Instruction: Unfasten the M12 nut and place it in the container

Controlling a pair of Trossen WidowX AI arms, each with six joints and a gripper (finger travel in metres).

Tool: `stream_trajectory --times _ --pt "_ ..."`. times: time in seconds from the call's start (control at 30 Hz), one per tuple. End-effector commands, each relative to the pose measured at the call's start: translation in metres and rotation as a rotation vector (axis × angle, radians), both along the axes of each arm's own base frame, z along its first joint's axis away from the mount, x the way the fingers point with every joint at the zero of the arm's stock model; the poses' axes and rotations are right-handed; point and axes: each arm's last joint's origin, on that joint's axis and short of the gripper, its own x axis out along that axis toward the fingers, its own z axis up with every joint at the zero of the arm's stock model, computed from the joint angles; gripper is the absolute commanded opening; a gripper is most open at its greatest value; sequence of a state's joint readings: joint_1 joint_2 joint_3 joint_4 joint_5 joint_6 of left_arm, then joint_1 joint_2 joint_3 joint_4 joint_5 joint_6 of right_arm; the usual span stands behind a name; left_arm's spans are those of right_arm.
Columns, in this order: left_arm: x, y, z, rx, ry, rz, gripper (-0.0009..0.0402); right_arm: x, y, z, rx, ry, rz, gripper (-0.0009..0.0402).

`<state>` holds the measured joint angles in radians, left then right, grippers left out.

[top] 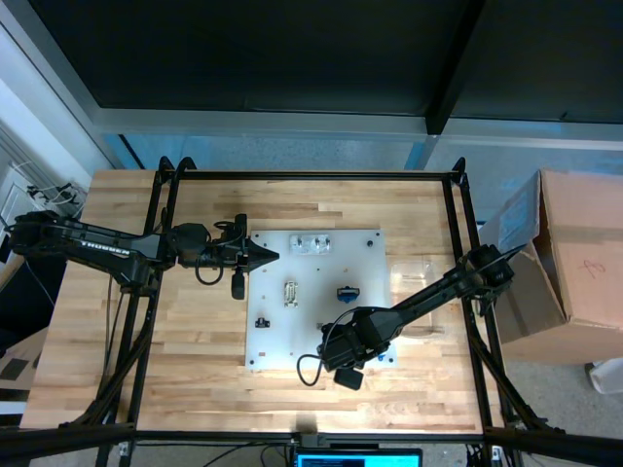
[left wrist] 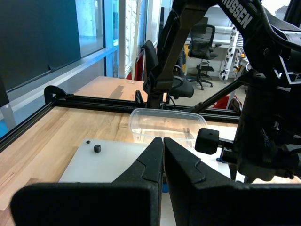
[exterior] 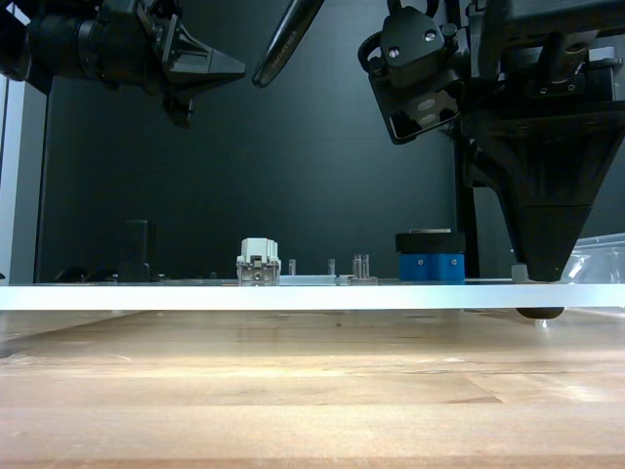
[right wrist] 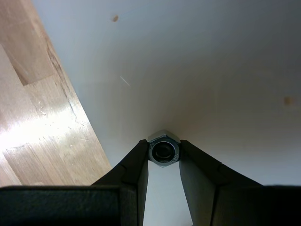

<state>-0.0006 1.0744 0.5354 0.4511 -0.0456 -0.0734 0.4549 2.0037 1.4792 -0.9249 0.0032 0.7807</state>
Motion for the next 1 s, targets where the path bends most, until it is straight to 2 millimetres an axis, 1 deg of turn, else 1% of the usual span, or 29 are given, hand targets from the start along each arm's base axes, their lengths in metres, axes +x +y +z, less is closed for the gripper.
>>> stream_trajectory --times 0.03,0.1,0.23,0.43,0.53,0.67,0.83,1.0 --pt "0.0002 0.0001 0.0001 0.000 0.000 0.000 0.0000 -0.0005 -0.0004 -0.0006 -0.002 0.006 0.039 0.0012" --pt "0.0001 0.0001 0.0001 0.000 0.000 0.000 0.0000 -0.0005 -0.0004 -0.0006 -0.007 0.003 0.081 -0.0002" --pt "0.0001 0.0002 0.0001 0.000 0.000 0.001 0.0000 -0.0005 -0.0004 -0.0006 -0.021 -0.004 0.207 0.0008" --pt "0.0001 0.0001 0.0001 0.000 0.000 0.000 0.0000 -0.0007 -0.0005 0.0000 -0.047 -0.016 0.449 0.0017" --pt "0.0001 0.0001 0.0001 0.000 0.000 0.000 0.0000 -0.0008 -0.0006 0.0000 -0.064 -0.023 0.614 0.0019" --pt "0.0001 0.0001 0.0001 0.000 0.000 0.000 0.0000 -0.0006 -0.0007 0.0000 -0.095 -0.039 0.895 0.0018" --pt "0.0001 0.0001 0.0001 0.000 0.000 0.000 0.0000 -0.0005 -0.0008 0.0000 -0.128 -0.055 1.190 0.0018" --pt "0.0001 0.0001 0.0002 0.000 -0.001 0.000 0.0000 -0.0007 -0.0011 -0.0001 -0.152 -0.064 1.421 0.0018"
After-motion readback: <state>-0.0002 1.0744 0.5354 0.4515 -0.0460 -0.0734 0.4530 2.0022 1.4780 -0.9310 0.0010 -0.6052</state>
